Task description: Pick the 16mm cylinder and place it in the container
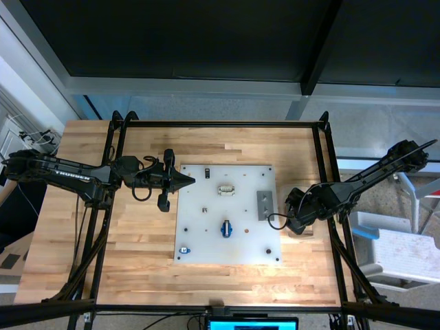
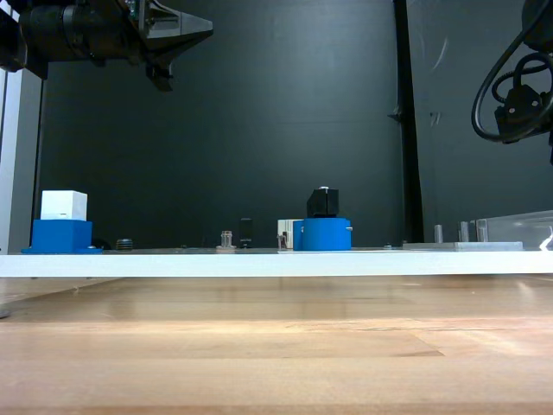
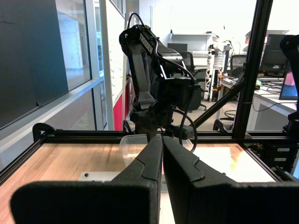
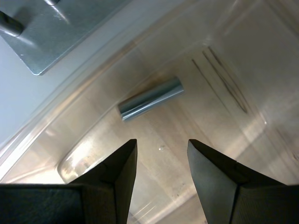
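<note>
The 16mm cylinder (image 4: 150,98), a short grey metal rod, lies on its side on the floor of the clear plastic container (image 4: 233,70). My right gripper (image 4: 161,154) hangs open just above it, empty, with both fingers apart from the rod. From above, the right gripper (image 1: 297,221) covers most of the container (image 1: 306,232) at the board's right edge. My left gripper (image 1: 184,180) is shut on nothing and held high over the board's left edge. Its closed fingers (image 3: 154,154) point across the table.
The white square board (image 1: 206,234) carries a grey block (image 1: 265,204) with pegs, next to the container. It also holds a blue fixture (image 1: 225,228), a small connector (image 1: 225,189) and a blue-and-white piece (image 1: 183,251). A black frame rail (image 1: 330,179) runs beside the right arm.
</note>
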You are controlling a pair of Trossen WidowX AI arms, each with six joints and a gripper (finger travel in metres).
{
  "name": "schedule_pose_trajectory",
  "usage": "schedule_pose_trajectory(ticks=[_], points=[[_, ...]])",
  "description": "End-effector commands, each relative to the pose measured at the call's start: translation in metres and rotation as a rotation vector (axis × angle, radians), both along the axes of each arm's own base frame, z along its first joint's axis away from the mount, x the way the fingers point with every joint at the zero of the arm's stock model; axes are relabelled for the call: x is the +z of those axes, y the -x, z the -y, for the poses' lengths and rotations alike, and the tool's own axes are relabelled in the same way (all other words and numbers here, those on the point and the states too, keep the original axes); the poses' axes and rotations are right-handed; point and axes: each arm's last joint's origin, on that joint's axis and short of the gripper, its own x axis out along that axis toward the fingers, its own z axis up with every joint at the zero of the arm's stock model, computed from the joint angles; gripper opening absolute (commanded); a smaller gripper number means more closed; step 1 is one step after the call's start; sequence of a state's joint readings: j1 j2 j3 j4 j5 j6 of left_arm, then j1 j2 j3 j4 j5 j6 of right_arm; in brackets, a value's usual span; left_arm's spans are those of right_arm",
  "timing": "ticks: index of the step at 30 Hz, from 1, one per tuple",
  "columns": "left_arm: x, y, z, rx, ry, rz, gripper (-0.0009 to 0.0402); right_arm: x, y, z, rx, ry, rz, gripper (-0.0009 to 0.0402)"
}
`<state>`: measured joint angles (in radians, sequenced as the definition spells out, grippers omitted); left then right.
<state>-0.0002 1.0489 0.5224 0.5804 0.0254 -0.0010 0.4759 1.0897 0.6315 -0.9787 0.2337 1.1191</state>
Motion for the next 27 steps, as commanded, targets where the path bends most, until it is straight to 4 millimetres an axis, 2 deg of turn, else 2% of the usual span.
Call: schedule_pose_trajectory(ticks=[1, 8, 19, 27], points=[[0.0, 0.0, 0.0, 0.0, 0.0, 0.0, 0.0, 0.004, -0.002, -0.002, 0.009, -0.026, 0.004, 0.0149], [0.0, 0.0, 0.0, 0.0, 0.0, 0.0, 0.0, 0.018, -0.004, -0.004, 0.011, -0.033, 0.01, 0.0149], [0.0, 0.0, 0.0, 0.0, 0.0, 0.0, 0.0, 0.052, -0.007, -0.005, 0.011, -0.034, 0.014, 0.0149], [0.0, 0.0, 0.0, 0.0, 0.0, 0.0, 0.0, 0.054, -0.008, -0.005, 0.011, -0.038, 0.018, 0.0149]])
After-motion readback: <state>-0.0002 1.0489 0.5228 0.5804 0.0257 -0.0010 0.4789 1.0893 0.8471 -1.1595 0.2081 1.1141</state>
